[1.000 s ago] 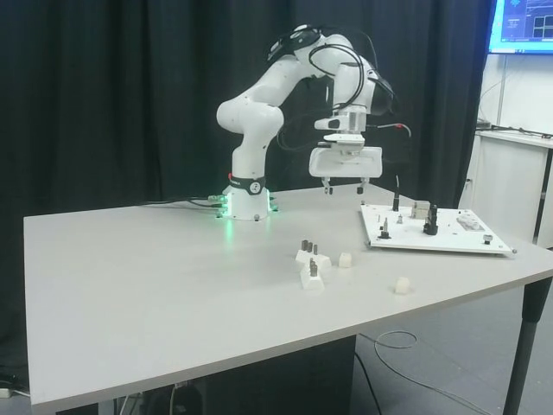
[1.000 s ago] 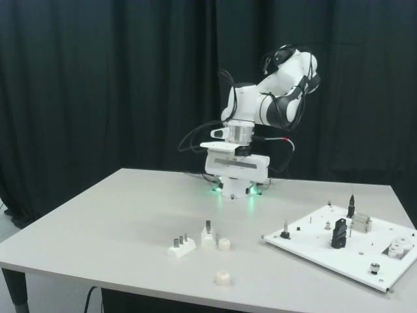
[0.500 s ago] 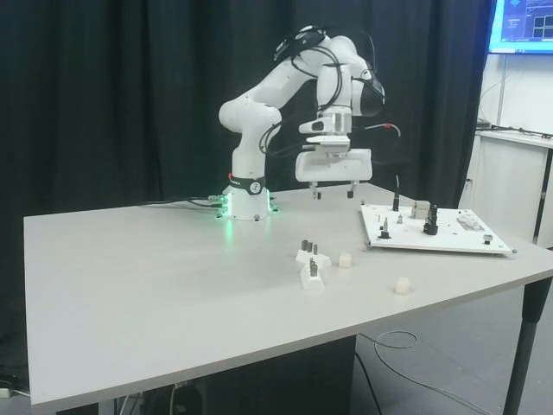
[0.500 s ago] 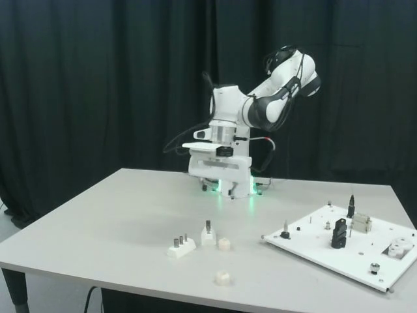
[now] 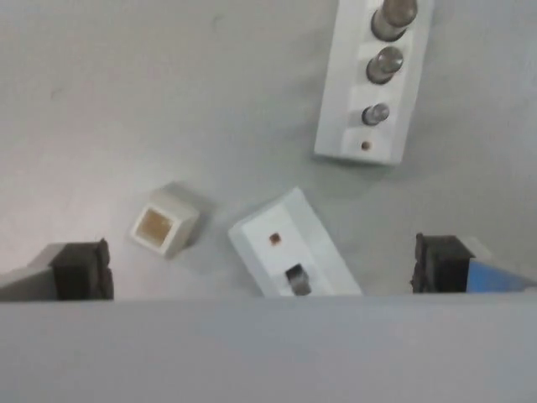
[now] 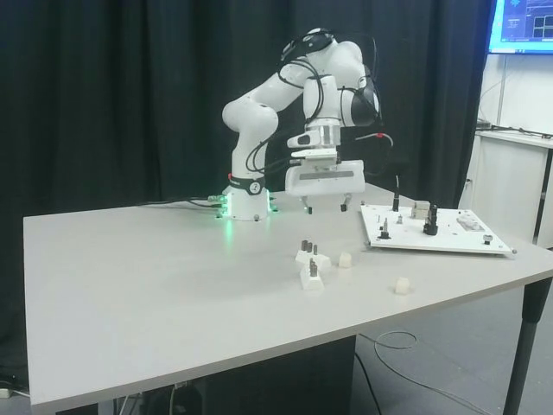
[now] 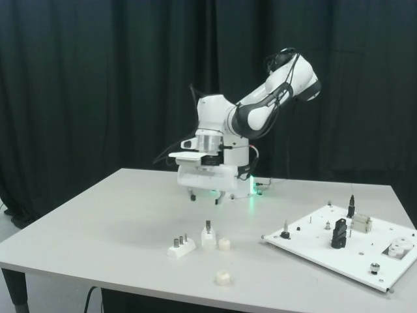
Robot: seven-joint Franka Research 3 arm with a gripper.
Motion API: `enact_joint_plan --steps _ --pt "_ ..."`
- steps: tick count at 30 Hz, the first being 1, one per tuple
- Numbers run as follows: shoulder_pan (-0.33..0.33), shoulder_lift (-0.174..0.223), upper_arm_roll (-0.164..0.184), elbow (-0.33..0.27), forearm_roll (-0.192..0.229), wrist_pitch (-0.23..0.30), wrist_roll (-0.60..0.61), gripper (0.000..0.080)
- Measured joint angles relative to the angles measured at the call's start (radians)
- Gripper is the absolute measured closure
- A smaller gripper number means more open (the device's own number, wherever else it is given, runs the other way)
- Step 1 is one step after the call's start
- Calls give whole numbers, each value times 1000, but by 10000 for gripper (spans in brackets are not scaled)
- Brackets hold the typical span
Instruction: Pick round peg 2.
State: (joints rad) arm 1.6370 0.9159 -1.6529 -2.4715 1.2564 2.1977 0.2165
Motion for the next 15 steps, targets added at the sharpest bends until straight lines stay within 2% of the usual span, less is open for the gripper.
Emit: enact_joint_plan --steps 6,15 --pt "-52 34 46 14 54 4 -1 3" --pt "-115 116 113 38 138 0 -53 3"
